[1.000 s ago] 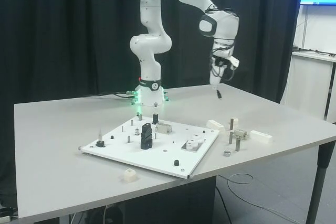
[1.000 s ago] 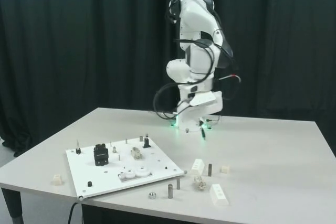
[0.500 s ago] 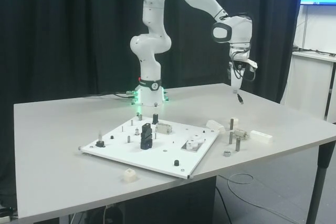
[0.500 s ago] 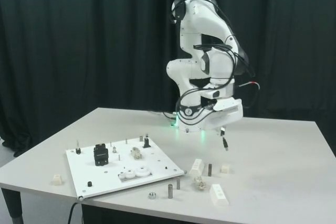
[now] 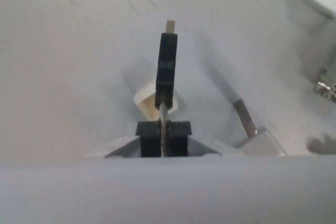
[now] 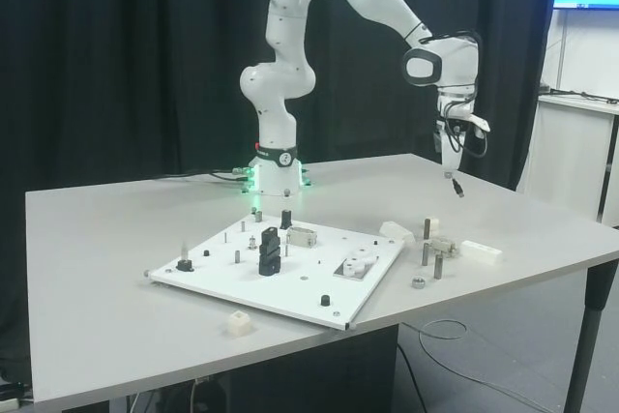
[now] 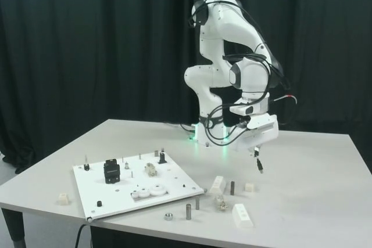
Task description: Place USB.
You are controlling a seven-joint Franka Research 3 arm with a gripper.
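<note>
On the left of my grey table [image 6: 116,239], seen from the first room camera, a small white cube [image 6: 237,322] sits near the front edge. Next comes the flat white assembly board [image 6: 280,282], carrying a black block-shaped fixture [image 6: 269,250] and a pair of white gear wheels [image 6: 356,260]. Beyond the board's right edge lie loose parts: a white rectangular block [image 6: 395,229], a short upright grey metal pin [image 6: 425,253] and a longer white block [image 6: 481,251].

My white arm [image 6: 387,7] reaches out over that right-hand area, and my gripper [image 6: 452,163] hangs in the air above the table. My two fingers are clamped together on the black USB plug [image 5: 166,69], which sticks out from my fingertips with its grey metal end outward. It touches nothing else, hanging above a small white cube-shaped piece [image 7: 249,187].
</note>
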